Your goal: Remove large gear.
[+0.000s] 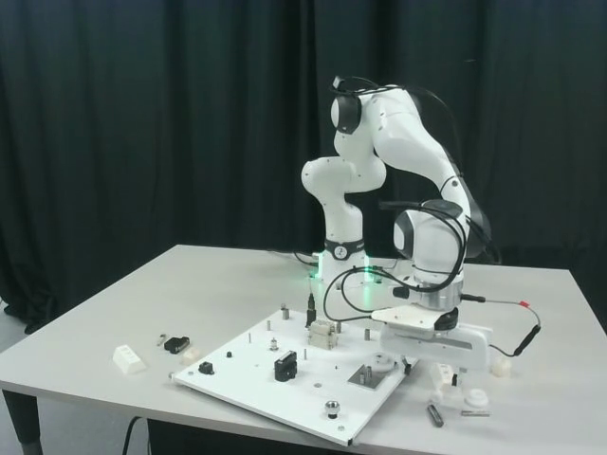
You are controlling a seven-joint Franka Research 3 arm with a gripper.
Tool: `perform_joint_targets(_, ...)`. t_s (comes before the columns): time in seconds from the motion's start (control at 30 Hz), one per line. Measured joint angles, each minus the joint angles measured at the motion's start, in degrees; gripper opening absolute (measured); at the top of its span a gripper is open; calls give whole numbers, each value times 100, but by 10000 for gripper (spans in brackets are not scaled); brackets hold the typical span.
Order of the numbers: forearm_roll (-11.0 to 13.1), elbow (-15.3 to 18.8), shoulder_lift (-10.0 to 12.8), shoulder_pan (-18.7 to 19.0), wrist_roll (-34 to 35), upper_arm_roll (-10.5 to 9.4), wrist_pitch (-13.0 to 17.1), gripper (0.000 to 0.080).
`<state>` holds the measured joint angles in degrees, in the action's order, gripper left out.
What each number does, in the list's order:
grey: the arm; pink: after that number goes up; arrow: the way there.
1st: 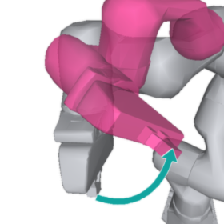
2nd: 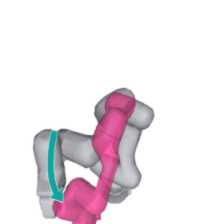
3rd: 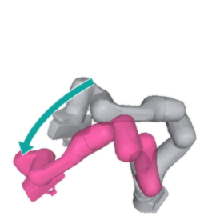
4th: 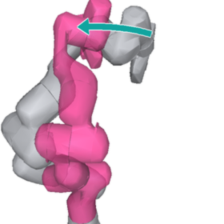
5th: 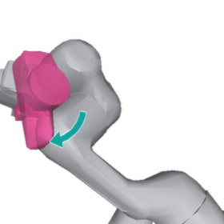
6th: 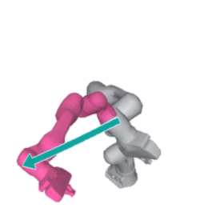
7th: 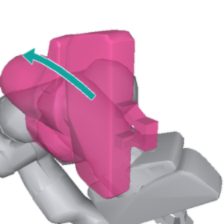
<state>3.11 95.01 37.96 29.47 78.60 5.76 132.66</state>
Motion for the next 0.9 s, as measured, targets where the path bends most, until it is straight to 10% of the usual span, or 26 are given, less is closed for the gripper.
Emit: perform_joint_targets(0.9, 0, -135, -30, 0, 0, 11, -262, 800)
